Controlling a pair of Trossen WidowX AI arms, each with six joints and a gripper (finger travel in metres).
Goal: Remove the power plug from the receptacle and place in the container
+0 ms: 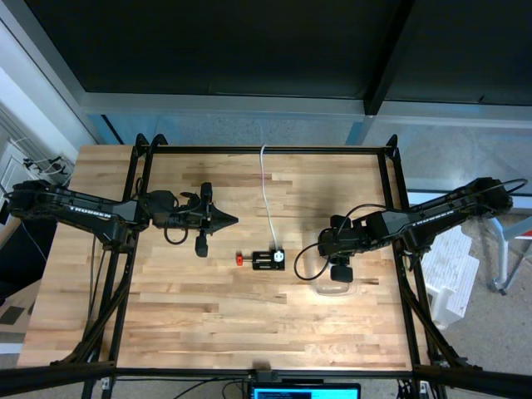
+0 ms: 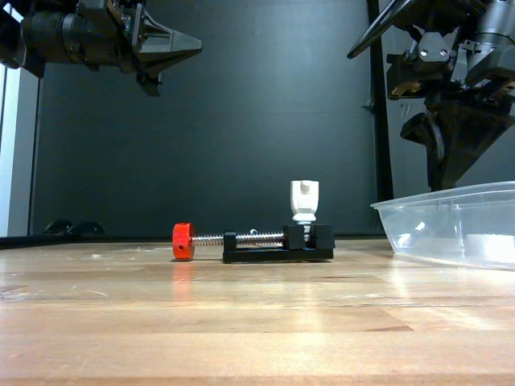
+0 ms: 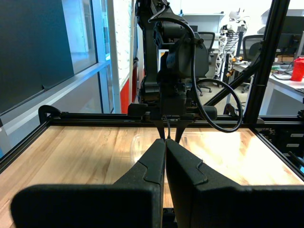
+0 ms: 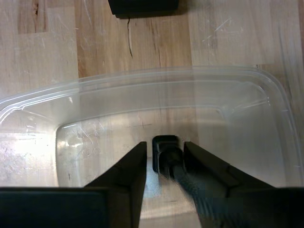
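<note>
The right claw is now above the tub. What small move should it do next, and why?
Probably let the plug drop here: it is at the right claw, over the tub, already out of the receptacle. The left claw hangs shut, far left.

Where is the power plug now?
Right wrist view: the power plug is at the right gripper, over the container, right of the receptacle; the left gripper hovers at left.

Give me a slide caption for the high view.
Right claw hangs over the container; left claw hovers shut, left of the receptacle clamped in the vise.
</note>
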